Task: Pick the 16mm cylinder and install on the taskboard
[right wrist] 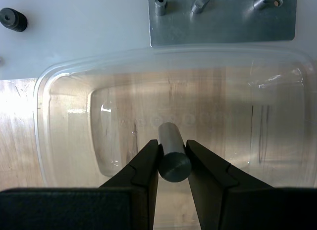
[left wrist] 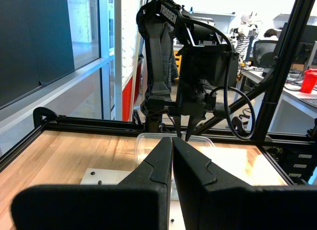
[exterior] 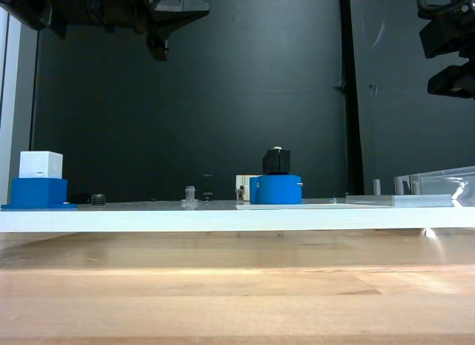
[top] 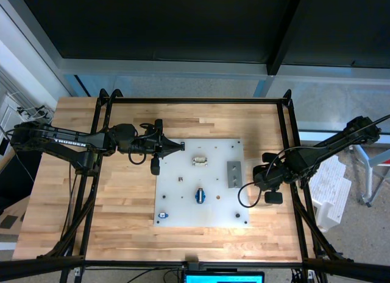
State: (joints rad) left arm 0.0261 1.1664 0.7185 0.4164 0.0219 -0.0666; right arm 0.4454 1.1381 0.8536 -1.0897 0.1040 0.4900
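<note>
Right gripper [right wrist: 172, 143] is pinching the 16mm cylinder [right wrist: 173, 156] over the clear tray [right wrist: 42, 106], rod pointing out along the fingers toward the taskboard [right wrist: 74, 32] just beyond. Left gripper [left wrist: 172, 141] (fingers pressed together) hangs above the board's far-left corner.

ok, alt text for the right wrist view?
The right gripper is shut on the cylinder, held over a clear tray; the taskboard with its grey block borders the tray. The left gripper, shut, is out of this view, above the taskboard's far-left corner.
</note>
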